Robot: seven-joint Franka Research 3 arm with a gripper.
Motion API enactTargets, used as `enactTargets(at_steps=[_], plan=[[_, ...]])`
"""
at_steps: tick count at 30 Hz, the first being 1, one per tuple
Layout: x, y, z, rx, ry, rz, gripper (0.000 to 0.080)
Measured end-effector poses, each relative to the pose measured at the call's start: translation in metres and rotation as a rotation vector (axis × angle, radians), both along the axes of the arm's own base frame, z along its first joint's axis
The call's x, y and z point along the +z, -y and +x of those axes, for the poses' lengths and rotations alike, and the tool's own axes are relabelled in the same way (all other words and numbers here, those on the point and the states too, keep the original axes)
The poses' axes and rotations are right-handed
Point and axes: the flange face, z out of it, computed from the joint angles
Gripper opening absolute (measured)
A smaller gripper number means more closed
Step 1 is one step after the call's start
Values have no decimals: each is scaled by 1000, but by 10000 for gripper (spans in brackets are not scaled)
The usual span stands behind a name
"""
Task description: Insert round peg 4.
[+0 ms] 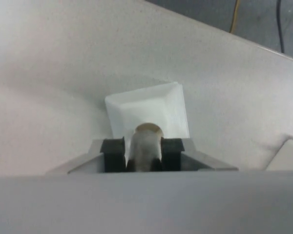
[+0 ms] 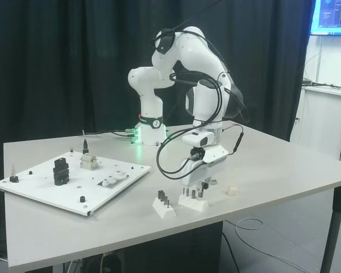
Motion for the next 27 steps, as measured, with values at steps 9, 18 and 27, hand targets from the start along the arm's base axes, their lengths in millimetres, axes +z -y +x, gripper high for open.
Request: enactTargets(at_steps=[9, 18, 27], plan=[[10, 0, 3, -4, -14, 6, 153], [12, 0, 3, -8, -15, 6, 153], [12, 0, 3, -12, -15, 6, 153]])
